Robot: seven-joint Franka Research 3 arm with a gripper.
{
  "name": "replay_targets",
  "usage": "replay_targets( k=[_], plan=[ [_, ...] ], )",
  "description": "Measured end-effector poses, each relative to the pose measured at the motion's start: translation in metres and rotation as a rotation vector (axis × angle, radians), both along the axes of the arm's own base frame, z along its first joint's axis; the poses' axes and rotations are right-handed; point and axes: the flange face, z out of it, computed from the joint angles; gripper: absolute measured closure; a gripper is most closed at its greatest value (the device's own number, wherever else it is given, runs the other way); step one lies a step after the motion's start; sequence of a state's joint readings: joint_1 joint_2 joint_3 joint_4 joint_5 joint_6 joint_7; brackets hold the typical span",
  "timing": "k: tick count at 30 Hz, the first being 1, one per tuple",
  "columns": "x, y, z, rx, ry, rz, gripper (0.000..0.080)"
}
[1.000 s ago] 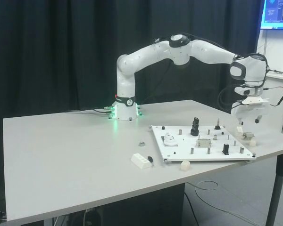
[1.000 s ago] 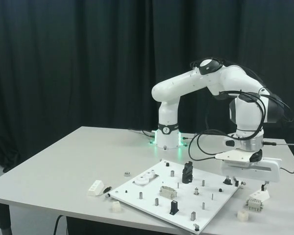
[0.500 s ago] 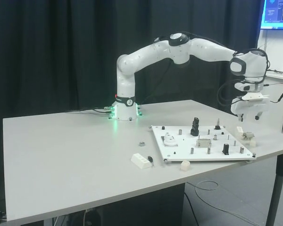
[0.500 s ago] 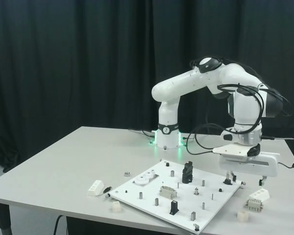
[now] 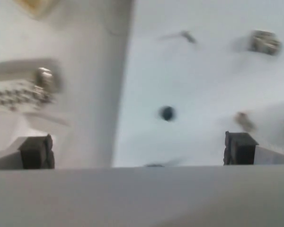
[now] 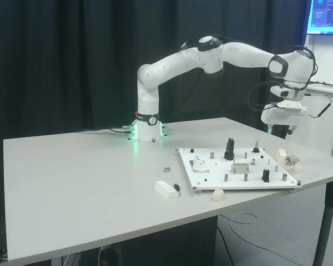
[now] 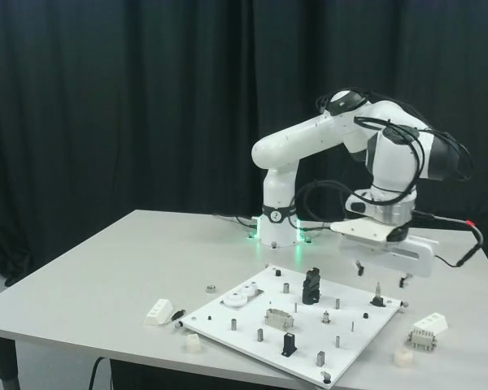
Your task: Remove D-SUB.
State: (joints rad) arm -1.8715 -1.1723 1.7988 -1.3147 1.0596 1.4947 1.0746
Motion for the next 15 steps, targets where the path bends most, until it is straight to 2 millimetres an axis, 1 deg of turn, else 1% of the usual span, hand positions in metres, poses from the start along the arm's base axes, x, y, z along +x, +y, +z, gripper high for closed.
replay_targets(
  k=[7, 15],
  plan=[
    [-0.005, -0.035, 0.014, -0.021, 0.073, 0.019, 0.0003],
    [-0.014, -0.083, 0.017, -0.007, 0.124, 0.025, 0.0003]
  ],
)
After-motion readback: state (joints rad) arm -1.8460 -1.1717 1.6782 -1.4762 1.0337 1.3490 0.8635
